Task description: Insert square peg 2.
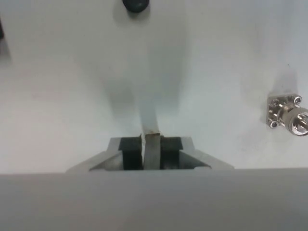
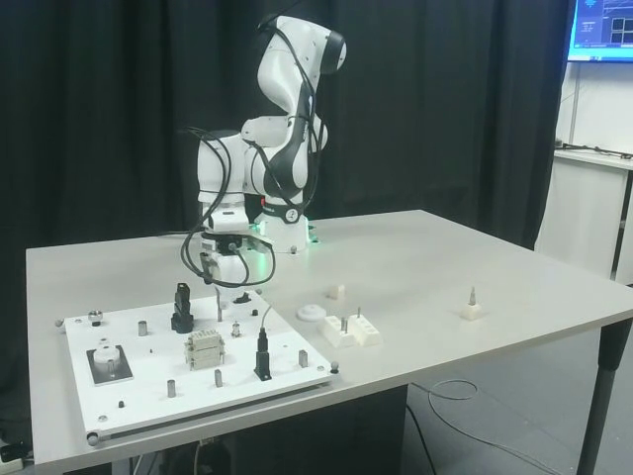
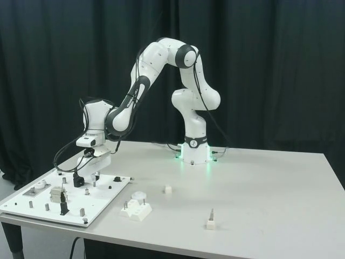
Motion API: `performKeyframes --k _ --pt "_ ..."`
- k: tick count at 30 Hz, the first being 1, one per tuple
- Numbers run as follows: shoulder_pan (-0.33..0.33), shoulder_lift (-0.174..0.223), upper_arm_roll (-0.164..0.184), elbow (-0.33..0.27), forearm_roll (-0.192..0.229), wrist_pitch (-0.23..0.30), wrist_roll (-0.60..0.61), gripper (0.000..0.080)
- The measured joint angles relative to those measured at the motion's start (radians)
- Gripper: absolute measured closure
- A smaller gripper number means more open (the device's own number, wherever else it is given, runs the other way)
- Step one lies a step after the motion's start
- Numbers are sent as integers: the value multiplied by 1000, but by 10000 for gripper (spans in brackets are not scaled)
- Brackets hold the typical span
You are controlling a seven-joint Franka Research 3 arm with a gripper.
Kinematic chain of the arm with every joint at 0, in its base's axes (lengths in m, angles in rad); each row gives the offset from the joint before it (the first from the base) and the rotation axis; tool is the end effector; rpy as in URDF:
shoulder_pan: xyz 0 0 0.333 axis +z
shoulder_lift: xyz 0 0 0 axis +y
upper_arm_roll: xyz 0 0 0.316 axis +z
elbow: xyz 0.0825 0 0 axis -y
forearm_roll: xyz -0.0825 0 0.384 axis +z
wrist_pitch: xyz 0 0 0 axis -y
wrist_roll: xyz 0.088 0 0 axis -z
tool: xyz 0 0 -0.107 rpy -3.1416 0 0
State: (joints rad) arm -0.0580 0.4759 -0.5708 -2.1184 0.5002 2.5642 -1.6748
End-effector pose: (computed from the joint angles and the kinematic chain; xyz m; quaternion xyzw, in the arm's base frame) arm 0.4673 -0.3461 0.2243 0.9396 0.3392 0.0339 0.0316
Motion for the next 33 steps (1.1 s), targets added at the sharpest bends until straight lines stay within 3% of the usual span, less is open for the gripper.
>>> performKeyframes --k 26,27,33 --pt "-4 8 0 0 28 16 0 726" --pt "-4 9 0 0 32 17 0 541" --pt "-7 12 -1 1 45 17 0 541"
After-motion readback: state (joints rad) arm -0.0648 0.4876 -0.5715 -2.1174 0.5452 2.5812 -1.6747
